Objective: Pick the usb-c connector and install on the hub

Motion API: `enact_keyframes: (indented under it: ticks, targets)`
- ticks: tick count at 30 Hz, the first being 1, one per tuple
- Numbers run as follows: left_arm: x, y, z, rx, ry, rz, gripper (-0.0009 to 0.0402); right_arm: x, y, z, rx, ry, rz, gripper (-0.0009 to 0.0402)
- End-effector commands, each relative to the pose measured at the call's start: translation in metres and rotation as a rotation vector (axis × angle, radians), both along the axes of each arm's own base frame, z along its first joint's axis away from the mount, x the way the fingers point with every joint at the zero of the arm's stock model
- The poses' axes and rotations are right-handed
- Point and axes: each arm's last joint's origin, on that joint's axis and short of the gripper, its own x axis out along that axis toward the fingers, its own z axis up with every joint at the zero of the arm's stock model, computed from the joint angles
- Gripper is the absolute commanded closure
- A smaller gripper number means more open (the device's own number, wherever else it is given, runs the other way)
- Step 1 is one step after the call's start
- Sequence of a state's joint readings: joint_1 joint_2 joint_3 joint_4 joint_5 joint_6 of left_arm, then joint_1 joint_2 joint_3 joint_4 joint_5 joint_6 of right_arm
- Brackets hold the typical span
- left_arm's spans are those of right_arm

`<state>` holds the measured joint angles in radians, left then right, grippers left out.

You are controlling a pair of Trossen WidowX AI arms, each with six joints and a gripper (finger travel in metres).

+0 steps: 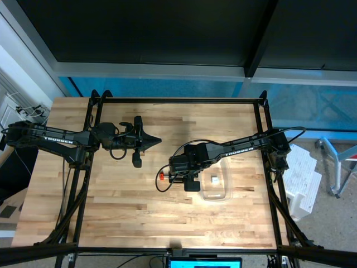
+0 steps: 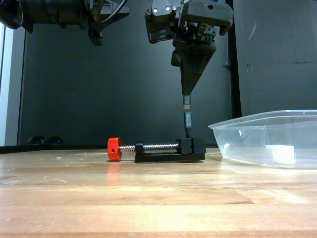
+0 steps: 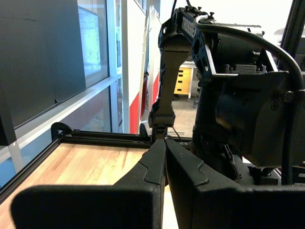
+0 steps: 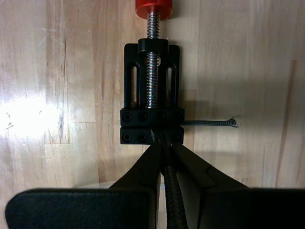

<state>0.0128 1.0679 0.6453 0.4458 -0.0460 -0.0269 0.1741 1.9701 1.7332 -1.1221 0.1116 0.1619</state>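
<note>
The hub point(image 2: 171, 151) is a small black block with a threaded screw and an orange-red knob point(image 2: 114, 148), lying on the wooden table near its middle point(image 1: 191, 186). The usb-c connector point(image 2: 187, 120), a thin dark-grey piece, stands upright on the hub's right end. My right gripper point(image 2: 186, 94) points straight down and is shut on the connector's top. In the right wrist view the fingers point(image 4: 147, 164) meet just short of the hub point(image 4: 151, 131), with a dark braided strand point(image 4: 170, 191) between them. My left gripper point(image 1: 156, 140) hangs shut, high over the table's left half, away from the hub.
A clear plastic tray point(image 2: 257, 129) stands just right of the hub, holding a small white square piece point(image 1: 215, 180). A short frayed cord end point(image 4: 212, 123) sticks out sideways from the hub. A black frame point(image 1: 178, 100) borders the table.
</note>
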Motion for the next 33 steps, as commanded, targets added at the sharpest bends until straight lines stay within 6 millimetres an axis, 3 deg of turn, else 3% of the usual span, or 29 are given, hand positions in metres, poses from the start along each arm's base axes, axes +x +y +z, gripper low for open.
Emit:
enact_keyframes:
  ticks: [1,33]
  targets:
    - [0.0001,0.0001,-0.0001,0.0,0.0,0.0,0.0393,0.0001,-0.0001,-0.0001,0.001,-0.002,-0.002,0.0393]
    - [0.0001,0.0001,-0.0001,0.0,0.0,0.0,0.0393,-0.0006,0.0017,-0.0053,0.004,0.008,-0.003,0.0393]
